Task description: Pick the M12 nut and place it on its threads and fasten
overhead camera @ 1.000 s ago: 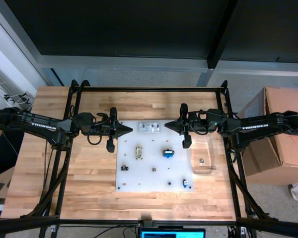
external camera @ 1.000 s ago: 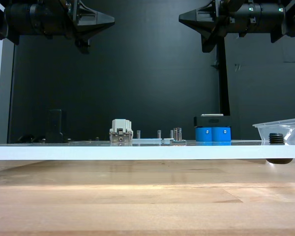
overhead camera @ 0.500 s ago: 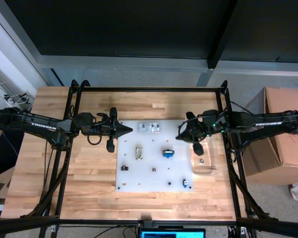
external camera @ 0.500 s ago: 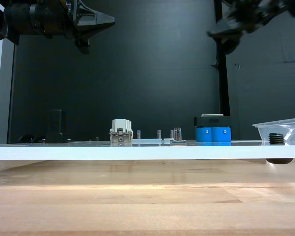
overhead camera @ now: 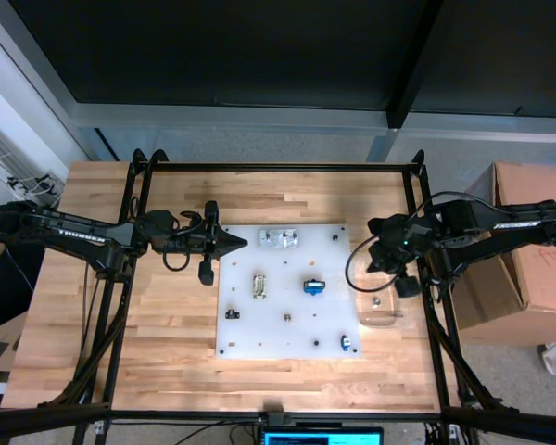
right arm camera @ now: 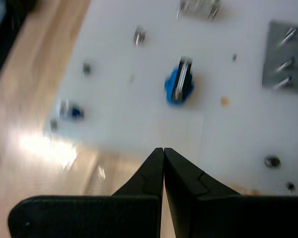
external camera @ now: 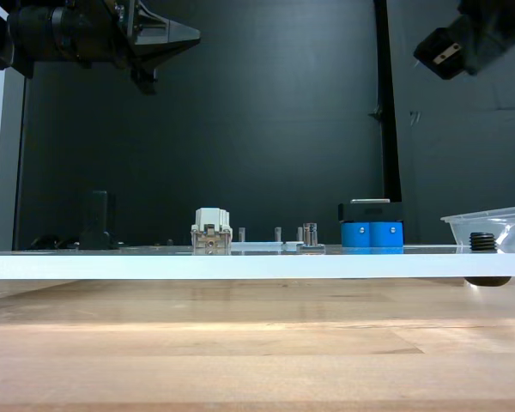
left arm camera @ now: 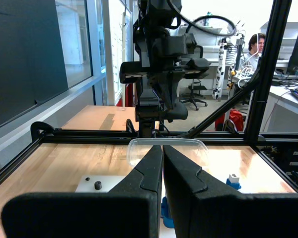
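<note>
1. Left jaws: pressed together at the tips, held high over far left corner of board (overhead camera: 246, 320), pointing inward.
2. Right jaws: also pressed together, held high over far end of clear tray (overhead camera: 390, 321), just off board's right edge.
3. Nut (overhead camera: 375, 300): lying free inside tray on the surface, well below right jaws, clear of its stud.
4. Stud (external camera: 483, 242): bare, ribs showing.
</note>
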Robot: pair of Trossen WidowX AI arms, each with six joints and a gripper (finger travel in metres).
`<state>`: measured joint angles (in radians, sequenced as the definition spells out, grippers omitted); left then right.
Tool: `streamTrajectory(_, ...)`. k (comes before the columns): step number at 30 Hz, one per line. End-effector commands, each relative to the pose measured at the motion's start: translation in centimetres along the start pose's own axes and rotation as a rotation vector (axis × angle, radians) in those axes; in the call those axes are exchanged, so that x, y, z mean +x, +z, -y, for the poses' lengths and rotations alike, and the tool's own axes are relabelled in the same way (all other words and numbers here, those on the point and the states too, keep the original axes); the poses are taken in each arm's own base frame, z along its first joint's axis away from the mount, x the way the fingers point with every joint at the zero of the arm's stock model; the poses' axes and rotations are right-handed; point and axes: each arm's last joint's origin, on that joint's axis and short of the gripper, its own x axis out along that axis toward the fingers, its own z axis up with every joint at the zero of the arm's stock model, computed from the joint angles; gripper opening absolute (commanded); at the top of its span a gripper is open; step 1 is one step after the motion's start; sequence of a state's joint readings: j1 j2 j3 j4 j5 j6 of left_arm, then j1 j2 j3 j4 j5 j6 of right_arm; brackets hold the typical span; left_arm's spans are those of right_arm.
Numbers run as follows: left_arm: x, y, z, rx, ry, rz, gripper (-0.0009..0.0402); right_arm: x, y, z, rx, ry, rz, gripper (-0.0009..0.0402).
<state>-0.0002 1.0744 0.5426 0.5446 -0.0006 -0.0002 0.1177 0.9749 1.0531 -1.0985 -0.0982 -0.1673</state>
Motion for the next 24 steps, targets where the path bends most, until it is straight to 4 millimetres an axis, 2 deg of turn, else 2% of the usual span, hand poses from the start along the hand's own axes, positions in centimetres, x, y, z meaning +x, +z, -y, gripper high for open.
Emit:
streamTrajectory(1, 0.0, 0.0, 0.0, 0.000, 0.000, 0.000, 0.0000, -0.1, -1.0, -0.2, -0.141, 0.027, -0.107, 0.0000)
streamTrajectory(9, 0.0, 0.0, 0.0, 0.000, 0.000, 0.000, 0.0000, -0.1, -2.6, -0.8, -0.421, 0.131, -0.301, 0.0000)
streamTrajectory(14, 0.0, 0.0, 0.0, 0.000, 0.000, 0.000, 0.0000, 0.8, -2.3, -1.4, -0.626, 0.208, -0.356, 0.0013)
streamTrajectory(18, 0.0, 0.0, 0.0, 0.000, 0.000, 0.000, 0.0000, 1.8, -1.9, -1.7, -0.750, 0.225, -0.399, 0.0053)
streamTrajectory(24, 0.0, 0.0, 0.0, 0.000, 0.000, 0.000, 0.0000, 3.4, -1.4, -2.2, -0.865, 0.242, -0.451, 0.0140)
